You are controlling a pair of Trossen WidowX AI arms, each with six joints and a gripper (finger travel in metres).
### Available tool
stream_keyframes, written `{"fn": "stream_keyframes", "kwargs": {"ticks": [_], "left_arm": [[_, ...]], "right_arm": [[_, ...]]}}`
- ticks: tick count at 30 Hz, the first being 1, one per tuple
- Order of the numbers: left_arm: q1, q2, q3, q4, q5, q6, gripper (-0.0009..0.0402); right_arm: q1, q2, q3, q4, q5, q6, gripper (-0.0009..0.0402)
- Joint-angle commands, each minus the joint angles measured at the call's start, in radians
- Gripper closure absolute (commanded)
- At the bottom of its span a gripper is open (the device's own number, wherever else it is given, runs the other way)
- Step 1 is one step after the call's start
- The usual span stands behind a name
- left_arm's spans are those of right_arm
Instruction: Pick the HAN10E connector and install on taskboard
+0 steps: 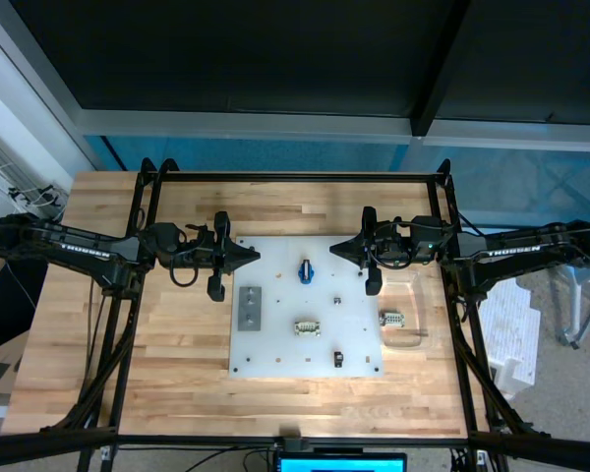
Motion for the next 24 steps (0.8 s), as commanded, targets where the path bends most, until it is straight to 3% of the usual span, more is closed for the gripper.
{"fn": "stream_keyframes", "kwargs": {"ticks": [1, 3, 6, 24], "left_arm": [[0.000, 0.000, 0.000, 0.000, 0.000, 0.000, 0.0392], [0.000, 0.000, 0.000, 0.000, 0.000, 0.000, 0.0392], [0.000, 0.000, 0.000, 0.000, 0.000, 0.000, 0.0392], [0.000, 0.000, 0.000, 0.000, 0.000, 0.000, 0.0392]], "right_arm": [[0.001, 0.000, 0.000, 0.000, -0.006, 0.003, 0.0393], [0.000, -0.002, 0.006, -0.005, -0.027, 0.004, 0.0393], [0.001, -0.002, 0.042, -0.090, -0.026, 0.004, 0.0393], [0.013, 0.000, 0.400, -1.126, -0.027, 0.011, 0.0393]]}}
